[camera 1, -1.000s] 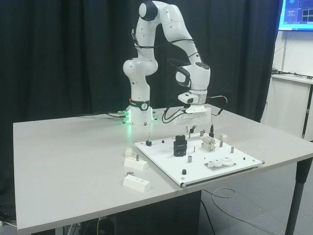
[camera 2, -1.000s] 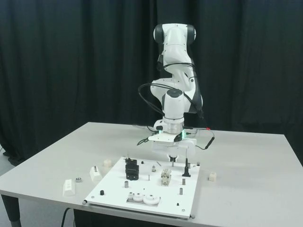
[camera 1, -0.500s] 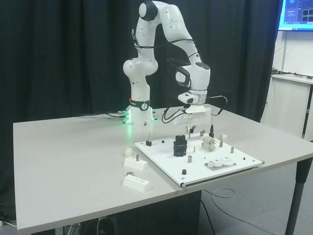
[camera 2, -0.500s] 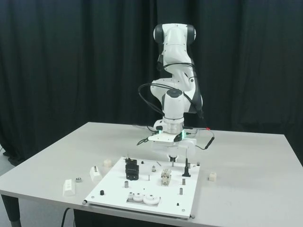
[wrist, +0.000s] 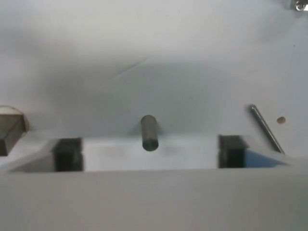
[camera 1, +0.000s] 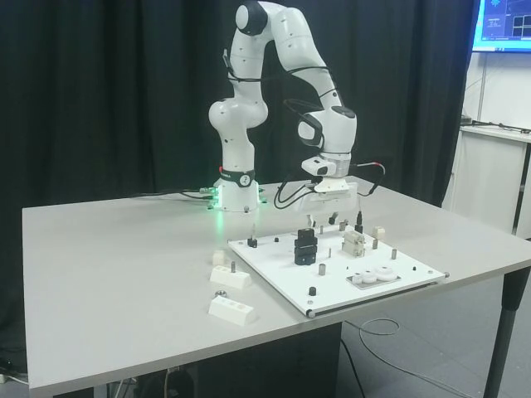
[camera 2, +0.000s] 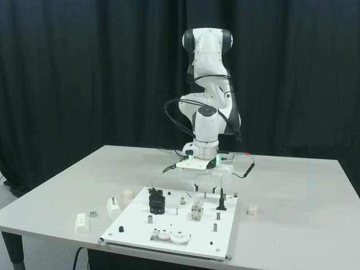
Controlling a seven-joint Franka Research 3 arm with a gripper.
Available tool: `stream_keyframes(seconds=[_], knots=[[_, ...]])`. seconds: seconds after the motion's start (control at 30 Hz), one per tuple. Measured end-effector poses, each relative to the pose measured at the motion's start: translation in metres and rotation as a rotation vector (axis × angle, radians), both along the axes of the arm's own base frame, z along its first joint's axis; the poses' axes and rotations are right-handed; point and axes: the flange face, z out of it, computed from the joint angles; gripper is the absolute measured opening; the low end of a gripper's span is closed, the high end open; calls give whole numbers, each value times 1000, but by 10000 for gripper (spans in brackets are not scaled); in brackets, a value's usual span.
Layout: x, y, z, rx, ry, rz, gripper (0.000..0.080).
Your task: Insert round peg 2.
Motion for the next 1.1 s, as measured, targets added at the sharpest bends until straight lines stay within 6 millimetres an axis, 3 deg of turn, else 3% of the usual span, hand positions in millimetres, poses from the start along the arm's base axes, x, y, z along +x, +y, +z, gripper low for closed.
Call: stream_keyframes(seconds=[0.07, 0.23, 0.27, 1.1], knots=[[0, 0, 0, 0, 3, 0, 665], [0, 0, 2, 0, 10, -1, 665], [0, 0, 2, 0, 11, -2, 772], [4, -16, 27, 7, 55, -73, 800]])
